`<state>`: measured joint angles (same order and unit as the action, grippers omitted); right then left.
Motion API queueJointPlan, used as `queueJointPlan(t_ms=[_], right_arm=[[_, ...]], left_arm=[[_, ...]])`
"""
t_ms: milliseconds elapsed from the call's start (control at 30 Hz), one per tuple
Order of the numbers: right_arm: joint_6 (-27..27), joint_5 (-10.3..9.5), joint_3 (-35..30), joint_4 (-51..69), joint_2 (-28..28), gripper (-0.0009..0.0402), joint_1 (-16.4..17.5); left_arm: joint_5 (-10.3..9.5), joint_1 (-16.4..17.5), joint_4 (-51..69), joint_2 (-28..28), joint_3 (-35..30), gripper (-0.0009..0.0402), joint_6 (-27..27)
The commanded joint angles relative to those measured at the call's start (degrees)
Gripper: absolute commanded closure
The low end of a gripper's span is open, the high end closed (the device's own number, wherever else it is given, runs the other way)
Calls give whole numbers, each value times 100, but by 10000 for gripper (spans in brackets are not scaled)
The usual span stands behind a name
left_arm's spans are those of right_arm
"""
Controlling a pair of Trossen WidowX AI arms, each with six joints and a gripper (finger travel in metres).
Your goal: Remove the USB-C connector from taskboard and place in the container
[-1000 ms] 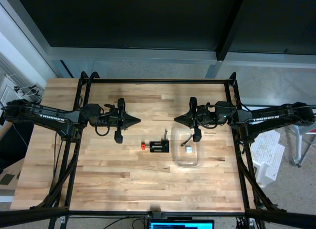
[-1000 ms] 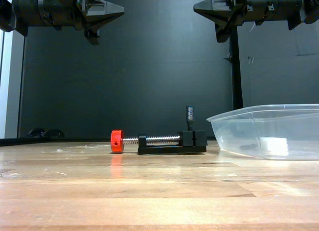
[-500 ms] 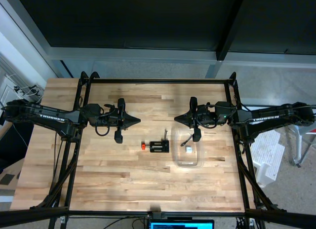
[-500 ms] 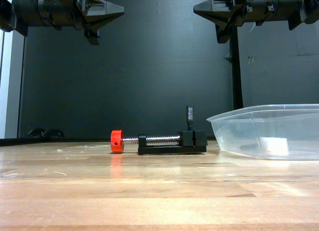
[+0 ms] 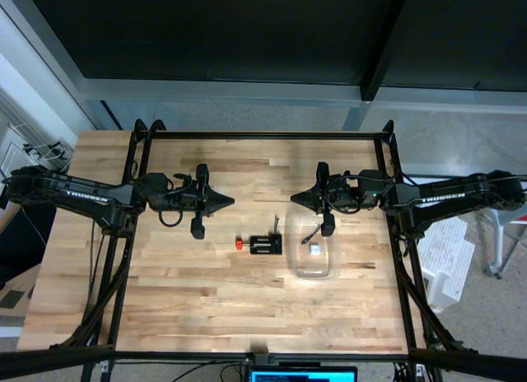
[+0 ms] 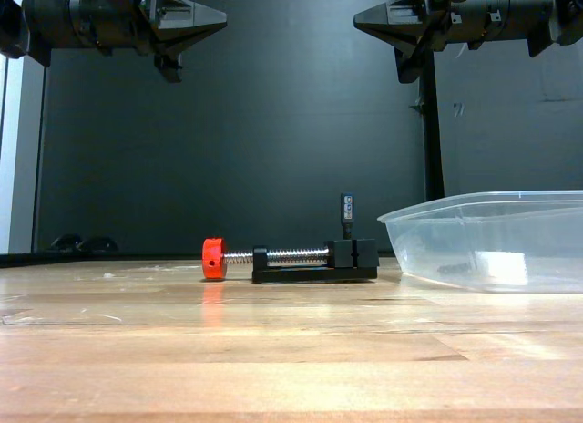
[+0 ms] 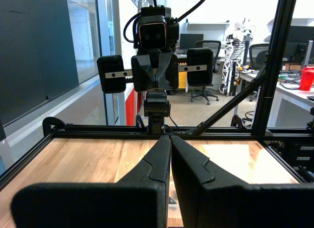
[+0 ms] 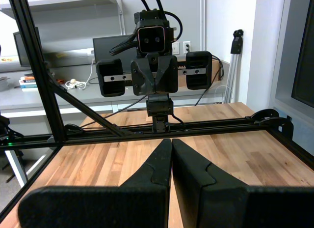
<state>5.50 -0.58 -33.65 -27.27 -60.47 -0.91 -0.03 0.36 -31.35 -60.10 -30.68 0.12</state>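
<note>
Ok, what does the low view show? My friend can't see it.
A small black taskboard with an orange-red knob sits on the wooden table. A thin dark upright piece stands on it, and a clear plastic container is to its right. The left gripper and right gripper hang high above, both shut.

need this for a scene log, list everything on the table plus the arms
table: 1, light wood, under everything
taskboard: 1, black with orange-red knob, mid-table
upright stub: 1, dark, on the taskboard's container end
container: 1, clear, right of the taskboard
USB-C connector: 1, black, inside the container
cube: 1, white, inside the container
left gripper: 1, black, fingers shut, raised left of centre
right gripper: 1, black, fingers shut, raised right of centre
</note>
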Motion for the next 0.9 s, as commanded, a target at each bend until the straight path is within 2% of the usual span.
queueJointPlan(t_ms=[33,533,700,900], right_arm=[[17,4,-2,-7,0,393,2],[66,7,-2,2,0,393,2],[66,94,-2,2,0,393,2],[109,101,-2,0,0,393,0]], left_arm=[[0,2,-2,0,-2,393,0],[0,2,0,-2,-2,393,0],[0,2,0,-2,-2,393,0],[0,0,-2,-2,-2,393,0]])
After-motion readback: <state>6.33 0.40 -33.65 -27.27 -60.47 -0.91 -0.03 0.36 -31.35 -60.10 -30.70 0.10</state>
